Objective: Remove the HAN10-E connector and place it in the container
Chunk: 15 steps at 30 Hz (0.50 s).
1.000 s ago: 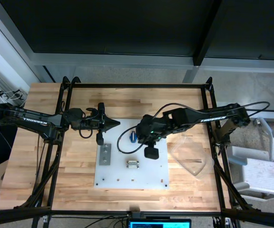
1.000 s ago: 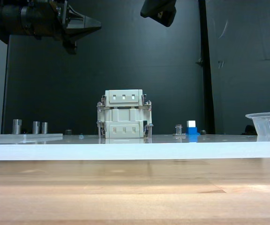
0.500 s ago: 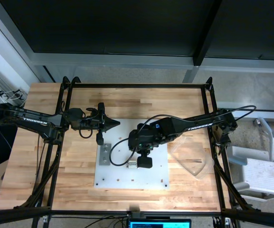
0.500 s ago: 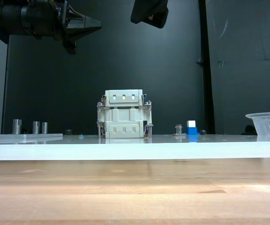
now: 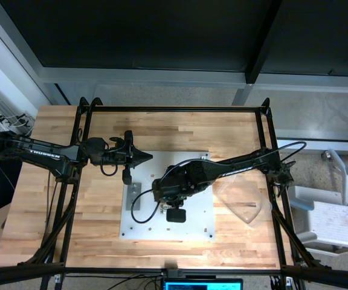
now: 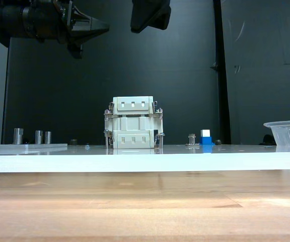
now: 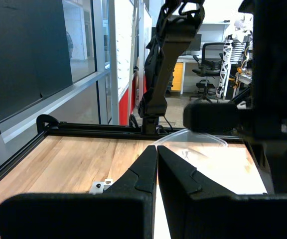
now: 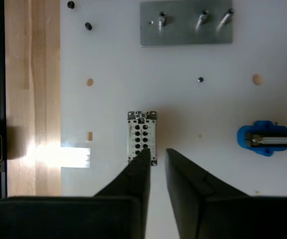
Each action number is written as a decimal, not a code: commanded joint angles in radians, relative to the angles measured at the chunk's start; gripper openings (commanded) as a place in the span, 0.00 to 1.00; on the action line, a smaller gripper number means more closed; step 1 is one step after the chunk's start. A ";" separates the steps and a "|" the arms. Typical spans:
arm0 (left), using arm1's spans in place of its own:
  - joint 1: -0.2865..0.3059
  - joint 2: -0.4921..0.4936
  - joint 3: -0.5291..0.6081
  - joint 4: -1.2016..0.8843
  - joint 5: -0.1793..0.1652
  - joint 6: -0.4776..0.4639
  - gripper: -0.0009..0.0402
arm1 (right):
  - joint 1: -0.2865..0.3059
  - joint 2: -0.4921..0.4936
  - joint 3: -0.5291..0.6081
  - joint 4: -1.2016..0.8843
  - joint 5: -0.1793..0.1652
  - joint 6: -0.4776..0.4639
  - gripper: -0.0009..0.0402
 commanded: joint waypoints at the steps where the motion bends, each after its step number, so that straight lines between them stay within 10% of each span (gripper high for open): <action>1: 0.000 0.000 0.000 0.000 0.000 0.000 0.02 | 0.003 0.033 0.032 -0.015 -0.001 0.010 0.23; 15: 0.000 0.000 0.000 0.000 0.000 0.000 0.02 | 0.018 0.093 0.032 -0.014 0.000 0.014 0.61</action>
